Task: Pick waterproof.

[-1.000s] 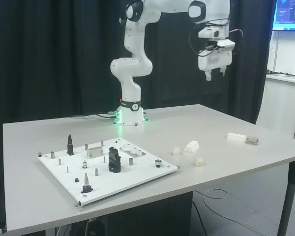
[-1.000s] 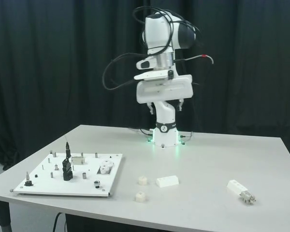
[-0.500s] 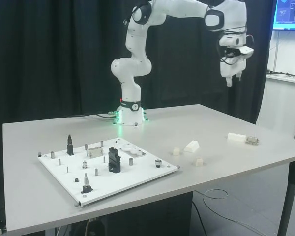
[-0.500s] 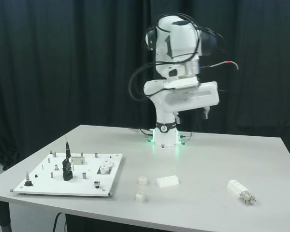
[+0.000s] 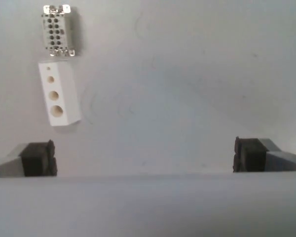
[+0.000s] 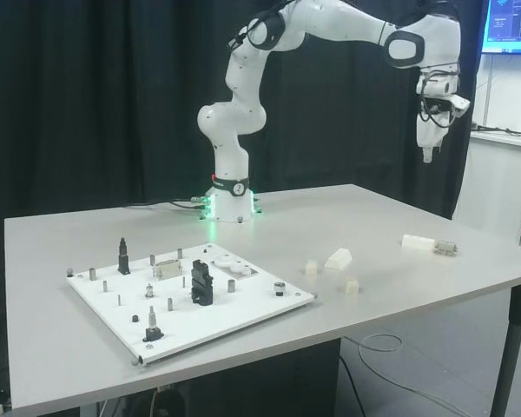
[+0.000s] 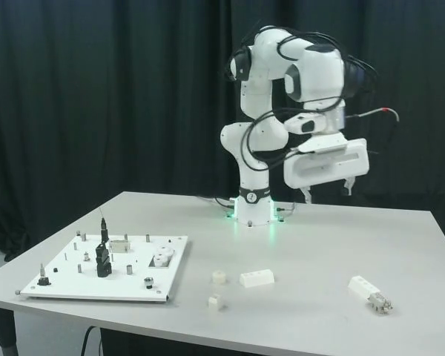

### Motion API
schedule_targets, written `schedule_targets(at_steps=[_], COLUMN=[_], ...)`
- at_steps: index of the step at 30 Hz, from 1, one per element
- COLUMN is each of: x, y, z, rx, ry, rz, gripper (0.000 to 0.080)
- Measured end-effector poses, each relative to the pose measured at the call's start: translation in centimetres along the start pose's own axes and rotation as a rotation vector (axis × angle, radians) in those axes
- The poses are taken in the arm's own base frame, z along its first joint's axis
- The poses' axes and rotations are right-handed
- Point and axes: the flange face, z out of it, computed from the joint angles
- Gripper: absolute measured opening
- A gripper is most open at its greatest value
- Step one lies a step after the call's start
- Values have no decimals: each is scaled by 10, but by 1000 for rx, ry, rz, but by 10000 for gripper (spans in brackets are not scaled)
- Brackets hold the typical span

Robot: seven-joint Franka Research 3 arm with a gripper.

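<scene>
Spread wide, the gripper hangs above bare grey table in the wrist view, its black fingertips gripping nothing; the white waterproof connector block with its pinned metal end lies off toward one fingertip. From the first room view, the gripper sits high over the table's far side, the connector well below it. In the second room view, the connector rests near the table's front edge, apart from the white board.

black curtain | grey table | monitor
</scene>
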Motion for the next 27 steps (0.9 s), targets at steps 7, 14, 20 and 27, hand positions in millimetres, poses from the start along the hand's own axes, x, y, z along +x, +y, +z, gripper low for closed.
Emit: schedule_targets(at_steps=[7, 14, 20, 27], x=[-14, -22, -25, -28], y=[-24, -43, -58, -72], z=[25, 55, 83, 116], rx=[-42, -63, -59, -58], ry=[-12, -19, -20, -23], rz=[-10, -12, -29, -80], gripper=[800, 800, 800, 800])
